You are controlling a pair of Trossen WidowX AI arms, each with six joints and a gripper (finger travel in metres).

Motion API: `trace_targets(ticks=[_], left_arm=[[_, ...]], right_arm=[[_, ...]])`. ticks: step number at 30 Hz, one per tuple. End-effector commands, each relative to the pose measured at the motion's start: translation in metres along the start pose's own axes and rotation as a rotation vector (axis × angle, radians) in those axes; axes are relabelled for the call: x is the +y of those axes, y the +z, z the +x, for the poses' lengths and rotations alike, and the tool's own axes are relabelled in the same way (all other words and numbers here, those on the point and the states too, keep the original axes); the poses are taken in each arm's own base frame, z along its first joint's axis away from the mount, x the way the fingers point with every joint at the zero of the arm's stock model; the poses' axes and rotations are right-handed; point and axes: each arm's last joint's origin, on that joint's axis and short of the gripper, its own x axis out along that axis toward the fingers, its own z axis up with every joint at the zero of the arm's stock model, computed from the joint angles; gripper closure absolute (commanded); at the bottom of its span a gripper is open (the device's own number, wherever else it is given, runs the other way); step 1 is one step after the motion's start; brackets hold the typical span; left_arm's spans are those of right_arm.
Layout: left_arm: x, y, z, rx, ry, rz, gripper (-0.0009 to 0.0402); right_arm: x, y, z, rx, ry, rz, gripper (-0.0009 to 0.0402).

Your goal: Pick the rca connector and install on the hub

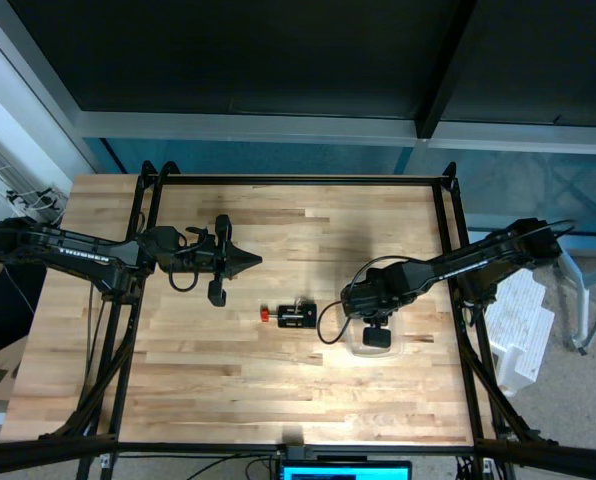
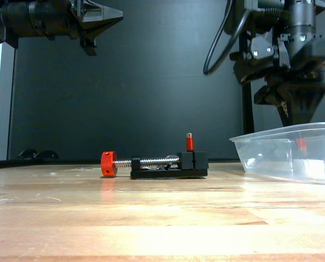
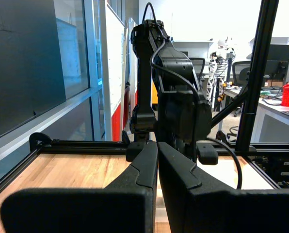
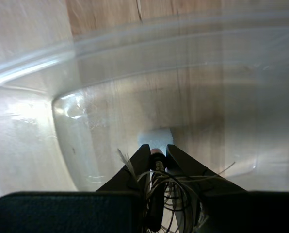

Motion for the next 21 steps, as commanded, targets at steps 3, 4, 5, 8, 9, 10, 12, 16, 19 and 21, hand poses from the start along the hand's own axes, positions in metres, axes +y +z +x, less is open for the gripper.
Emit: trace_targets(ticks=[3, 4, 5, 8, 9, 10, 12, 16, 19, 21], left_arm=[[0.000, 0.000, 0.000, 0.000, 0.000, 0.000, 0.0393], [0.000, 0.000, 0.000, 0.000, 0.000, 0.000, 0.0393], [0.000, 0.000, 0.000, 0.000, 0.000, 0.000, 0.0393], [0.000, 0.000, 0.000, 0.000, 0.000, 0.000, 0.0393], [0.000, 0.000, 0.000, 0.000, 0.000, 0.000, 0.0393], [0.000, 0.000, 0.000, 0.000, 0.000, 0.000, 0.0393], [0.000, 0.000, 0.000, 0.000, 0.000, 0.000, 0.0393], [0.000, 0.000, 0.000, 0.000, 0.000, 0.000, 0.0393], [0.000, 0.000, 0.000, 0.000, 0.000, 0.000, 0.0393], [0.000, 0.000, 0.000, 0.000, 0.000, 0.000, 0.0393]], right_arm=[[-0.002, -0.003, -0.018, -0.087, -0.004, 0.007, 0.0393], [-0.003, -0.003, -0.021, -0.102, -0.001, 0.007, 0.0393], [-0.003, -0.004, -0.023, -0.116, 0.003, 0.007, 0.0393], [-0.004, -0.006, -0.031, -0.161, 0.004, 0.009, 0.0393], [-0.005, -0.008, -0.032, -0.175, 0.009, 0.010, 0.0393], [-0.006, -0.009, -0.034, -0.187, 0.014, 0.010, 0.0393], [-0.007, -0.012, -0.037, -0.209, 0.021, 0.011, 0.0393], [-0.008, -0.016, -0.043, -0.235, 0.029, 0.009, 0.0393], [-0.008, -0.017, -0.046, -0.250, 0.033, 0.011, 0.0393], [-0.008, -0.017, -0.046, -0.253, 0.034, 0.012, 0.0393]])
